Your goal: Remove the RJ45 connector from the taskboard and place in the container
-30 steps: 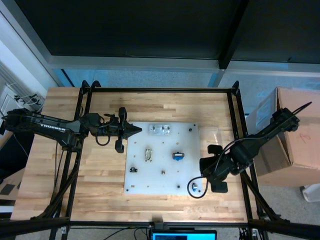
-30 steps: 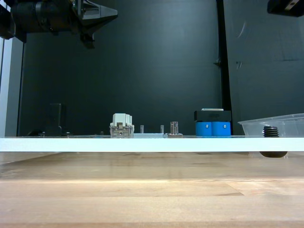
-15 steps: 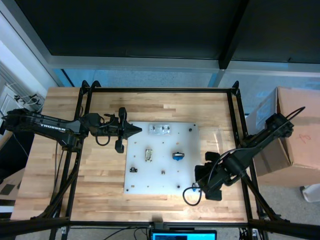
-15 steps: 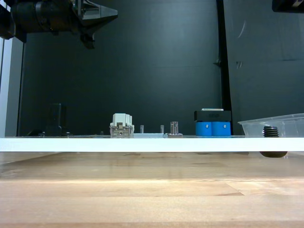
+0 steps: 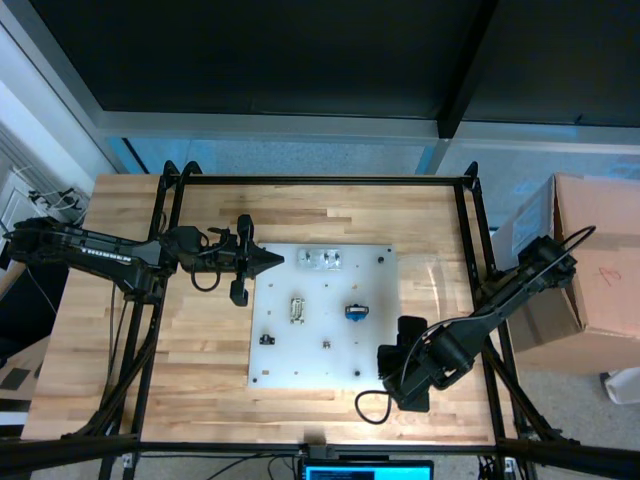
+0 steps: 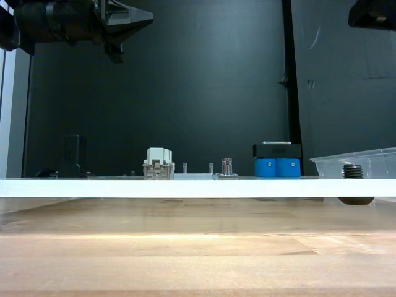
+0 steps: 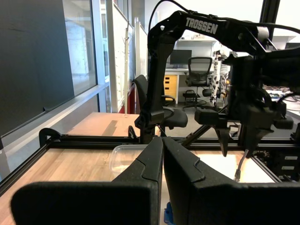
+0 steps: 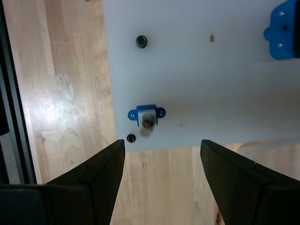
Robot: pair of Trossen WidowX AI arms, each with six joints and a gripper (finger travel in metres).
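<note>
The container [image 6: 371,162], a shallow tub of clear plastic with a flared rim, stands at the right edge of the low view, just beside the taskboard [image 5: 300,360]. A black ribbed knob [image 6: 352,171] shows through its wall, and whether that lies inside or behind it cannot be told. In the left wrist view the same tub shows as a glassy box with rounded corners, its contents not discernible. The RJ45 connector [image 8: 148,121] sits in its seat, a small blue bracket [image 8: 133,114] with two ears, on the white board close to the board's edge. It is a small pale block with coloured specks on its face, seen end-on from above, so which way its long axis runs cannot be told. The right gripper [image 8: 161,145] hangs in the lower right of the high view, above the board's near right corner. Its two black wedge-shaped fingers [image 8: 101,176] are spread wide and empty, and the connector shows between them, untouched. The left gripper [image 5: 268,258] hovers left of centre in the high view, at the board's far left edge, pointing right with its tapered fingers pressed together. The board is a smooth, matt white slab on a table [image 5: 200,350] of pale wood strips. On it stand a blue block [image 6: 276,167] with a black cap, a grey-white ribbed socket [image 6: 157,164] and a thin metal post [image 6: 227,167]. A brown cardboard box [image 5: 590,270] sits at the right edge of the high view.
</note>
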